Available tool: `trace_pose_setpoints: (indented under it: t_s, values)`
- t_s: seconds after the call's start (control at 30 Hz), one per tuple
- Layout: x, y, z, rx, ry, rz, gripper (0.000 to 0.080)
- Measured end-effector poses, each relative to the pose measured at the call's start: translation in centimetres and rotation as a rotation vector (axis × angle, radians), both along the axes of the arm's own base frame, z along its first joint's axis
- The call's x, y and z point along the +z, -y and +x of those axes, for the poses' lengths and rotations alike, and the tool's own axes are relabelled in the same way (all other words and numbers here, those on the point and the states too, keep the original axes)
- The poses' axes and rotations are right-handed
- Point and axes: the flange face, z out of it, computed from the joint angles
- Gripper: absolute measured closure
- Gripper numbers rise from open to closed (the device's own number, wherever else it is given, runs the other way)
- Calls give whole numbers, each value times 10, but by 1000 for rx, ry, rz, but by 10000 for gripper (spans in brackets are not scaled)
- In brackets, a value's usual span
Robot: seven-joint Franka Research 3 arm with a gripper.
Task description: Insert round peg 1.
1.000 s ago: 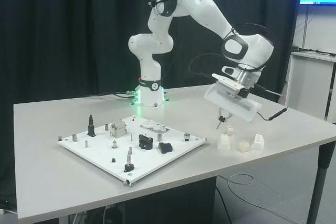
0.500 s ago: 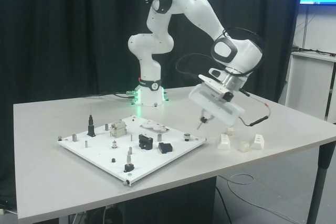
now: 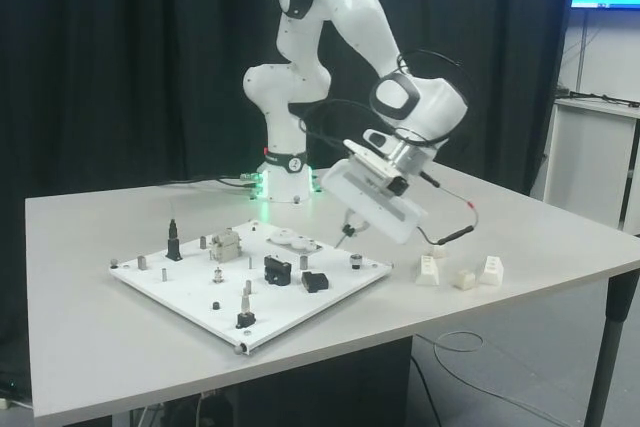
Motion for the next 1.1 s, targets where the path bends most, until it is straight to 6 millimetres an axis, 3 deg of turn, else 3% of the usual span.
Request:
trace_pose_setpoints:
  t_s: [0.4,1.1]
  values:
    - [8,66,-7,47,39,3,774]
    - [27,151,-19,113,79,9,774]
